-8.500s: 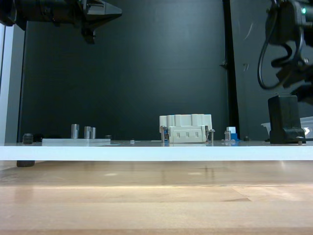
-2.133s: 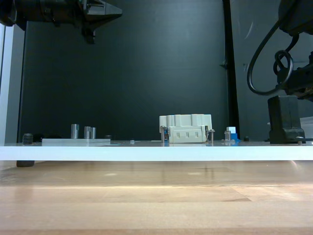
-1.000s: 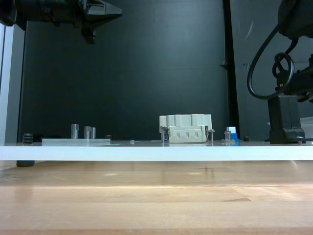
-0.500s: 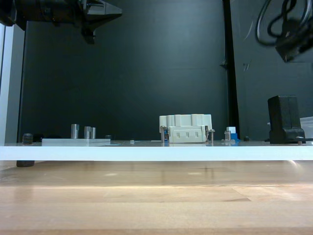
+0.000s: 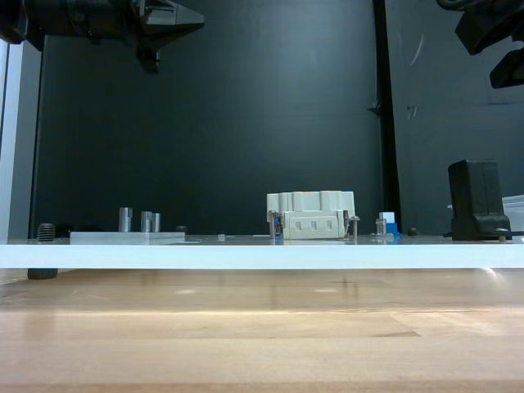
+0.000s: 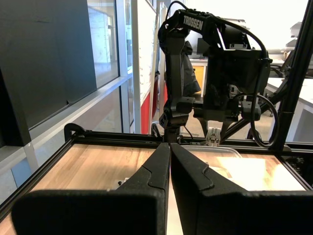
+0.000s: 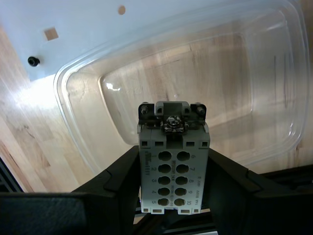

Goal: Pick the HAN10E connector and install in the HAN10E hub

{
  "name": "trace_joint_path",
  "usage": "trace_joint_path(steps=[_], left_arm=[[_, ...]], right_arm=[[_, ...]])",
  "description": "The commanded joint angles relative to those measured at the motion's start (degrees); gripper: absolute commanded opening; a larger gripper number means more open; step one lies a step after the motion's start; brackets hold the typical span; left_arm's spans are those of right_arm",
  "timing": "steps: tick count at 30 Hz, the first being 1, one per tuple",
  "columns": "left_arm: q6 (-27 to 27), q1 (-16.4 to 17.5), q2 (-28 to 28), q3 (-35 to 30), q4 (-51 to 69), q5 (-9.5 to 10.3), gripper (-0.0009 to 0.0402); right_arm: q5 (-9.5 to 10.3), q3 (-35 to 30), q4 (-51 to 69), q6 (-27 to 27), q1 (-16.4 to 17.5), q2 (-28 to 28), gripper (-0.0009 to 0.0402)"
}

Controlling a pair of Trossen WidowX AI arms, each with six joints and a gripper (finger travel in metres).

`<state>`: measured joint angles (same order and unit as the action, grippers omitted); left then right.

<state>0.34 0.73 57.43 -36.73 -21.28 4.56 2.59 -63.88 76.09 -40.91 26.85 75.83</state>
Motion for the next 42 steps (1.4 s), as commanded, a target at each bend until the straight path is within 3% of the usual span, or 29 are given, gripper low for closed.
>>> trace_joint_path(steps=[1,7,20,42], left_arm=[[-0.02,0.02,0.02,-0.02,0.0,0.0,0.0],[0.0,0.02,0.02,-0.02,0.0,-0.02,0.0],[0.0,0.02,0.02,-0.02,0.0,-0.02,0.0],[0.0,0.02,0.02,-0.02,0.0,-0.02,0.0]], right_arm=[[-0.04,-0.04,-0.17,3.26,-0.57,0.44,0.0028],[0.48,-1.81,-2.6,7.56,-3.56,3.5,0.0028],[-0.13,-14.71,-3.32,17.03,-7.13,16.83,0.0027],[-0.07,-39.45,-1.07,22.4,-10.27,40.28,0.0027]])
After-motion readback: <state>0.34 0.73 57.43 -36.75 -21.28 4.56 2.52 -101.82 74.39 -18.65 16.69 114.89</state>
